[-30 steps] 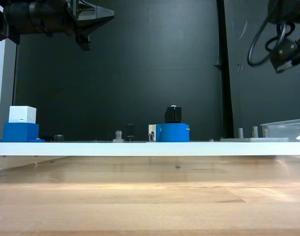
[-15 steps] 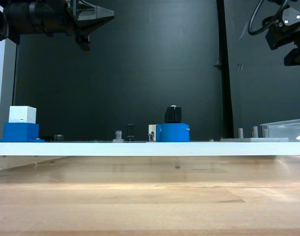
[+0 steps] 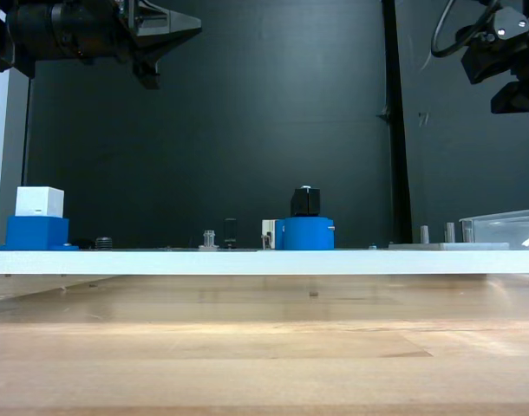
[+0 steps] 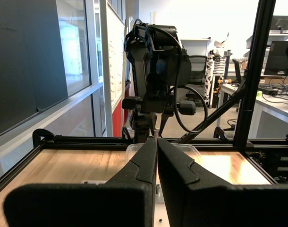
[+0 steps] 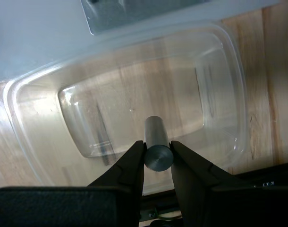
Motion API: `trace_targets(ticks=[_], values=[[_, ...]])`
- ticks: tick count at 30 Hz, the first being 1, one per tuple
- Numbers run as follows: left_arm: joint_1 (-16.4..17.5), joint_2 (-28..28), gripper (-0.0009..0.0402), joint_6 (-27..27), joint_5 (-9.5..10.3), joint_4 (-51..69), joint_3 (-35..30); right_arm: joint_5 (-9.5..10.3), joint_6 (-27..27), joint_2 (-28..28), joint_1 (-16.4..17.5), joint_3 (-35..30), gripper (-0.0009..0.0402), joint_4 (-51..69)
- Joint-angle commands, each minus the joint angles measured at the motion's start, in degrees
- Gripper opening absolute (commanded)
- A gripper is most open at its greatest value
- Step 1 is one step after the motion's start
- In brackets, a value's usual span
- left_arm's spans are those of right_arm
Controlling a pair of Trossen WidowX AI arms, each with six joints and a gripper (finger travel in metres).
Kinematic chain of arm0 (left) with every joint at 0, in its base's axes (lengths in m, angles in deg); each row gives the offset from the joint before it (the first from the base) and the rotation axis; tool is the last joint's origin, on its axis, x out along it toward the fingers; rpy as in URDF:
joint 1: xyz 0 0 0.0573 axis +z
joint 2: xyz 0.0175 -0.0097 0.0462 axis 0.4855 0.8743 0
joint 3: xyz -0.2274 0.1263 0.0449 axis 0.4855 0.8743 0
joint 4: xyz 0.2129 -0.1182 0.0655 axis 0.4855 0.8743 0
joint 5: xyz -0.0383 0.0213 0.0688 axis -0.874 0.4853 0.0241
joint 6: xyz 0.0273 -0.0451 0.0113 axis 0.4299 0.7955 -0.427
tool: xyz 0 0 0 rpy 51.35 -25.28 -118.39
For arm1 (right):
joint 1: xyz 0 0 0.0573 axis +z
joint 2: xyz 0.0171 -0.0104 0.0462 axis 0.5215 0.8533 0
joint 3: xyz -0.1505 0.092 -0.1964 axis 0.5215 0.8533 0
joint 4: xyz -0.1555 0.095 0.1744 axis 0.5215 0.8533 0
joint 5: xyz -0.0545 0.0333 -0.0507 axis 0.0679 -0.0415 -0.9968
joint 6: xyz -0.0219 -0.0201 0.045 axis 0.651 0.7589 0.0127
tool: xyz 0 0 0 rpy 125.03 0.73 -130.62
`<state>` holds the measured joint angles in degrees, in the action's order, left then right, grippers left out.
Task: Pick the 16mm cylinder and place it in the taskboard
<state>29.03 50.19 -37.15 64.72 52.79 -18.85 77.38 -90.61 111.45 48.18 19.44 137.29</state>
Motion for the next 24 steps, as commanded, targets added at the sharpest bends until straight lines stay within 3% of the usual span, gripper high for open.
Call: trace_targets(ticks=[1, 24], values=[[0.02, 0.02, 0.0000, -0.02, 0.00, 0.00, 0.00, 0.02, 0.13, 2.38, 0.02, -1.51, 0.0000, -0.81], [0.02, 0.02, 0.0000, -0.02, 0.00, 0.00, 0.00, 0.50, 1.86, 20.83, 1.03, -15.56, 0.0000, -4.72]])
